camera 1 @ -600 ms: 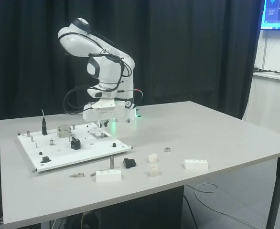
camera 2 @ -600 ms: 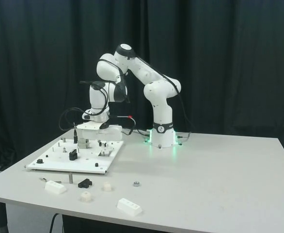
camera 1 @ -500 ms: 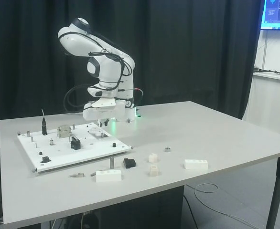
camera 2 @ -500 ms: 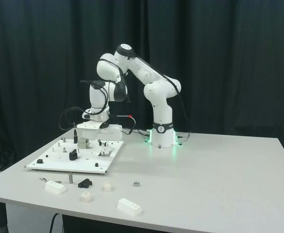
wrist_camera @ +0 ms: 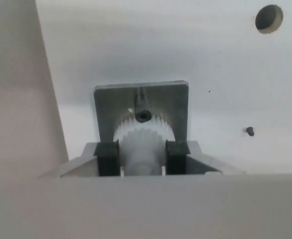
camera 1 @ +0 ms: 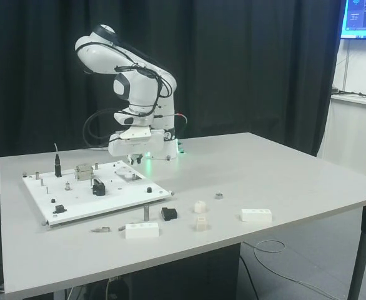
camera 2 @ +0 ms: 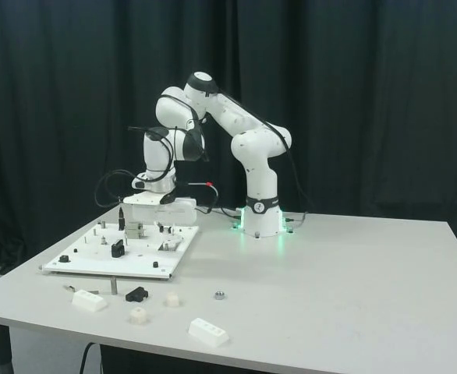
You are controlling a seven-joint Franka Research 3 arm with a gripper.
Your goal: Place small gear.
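The grey table (camera 1: 283,175) carries everything, and the white Franka arm (camera 2: 244,140) is bolted near its back edge, folded over so that its wrist points straight down at the work. That posture suits a vertical insertion.

On the table lies a white assembly board (camera 1: 95,190) raised on short standoffs, with several small fixtures and pegs on it. Loose parts sit on the table in front of the board: two white blocks (camera 1: 256,215), a small black piece (camera 1: 168,214) and a small round metal part (camera 1: 219,195), all well apart from the hand and probably kept aside for other steps.

In the wrist view a grey metal plate (wrist_camera: 106,107) is let into the board, and a dark peg (wrist_camera: 143,116) stands up from it; this looks like the shaft meant to take the gear.

The hand (wrist_camera: 142,158) hangs just above that part of the board. Its two black fingertips (wrist_camera: 107,158) are closed on the small gear (wrist_camera: 142,137), one on each side of its white toothed body, holding its axis upright so the bore can meet the peg. The gear sits close beside the peg, its teeth near it, apparently not yet seated.
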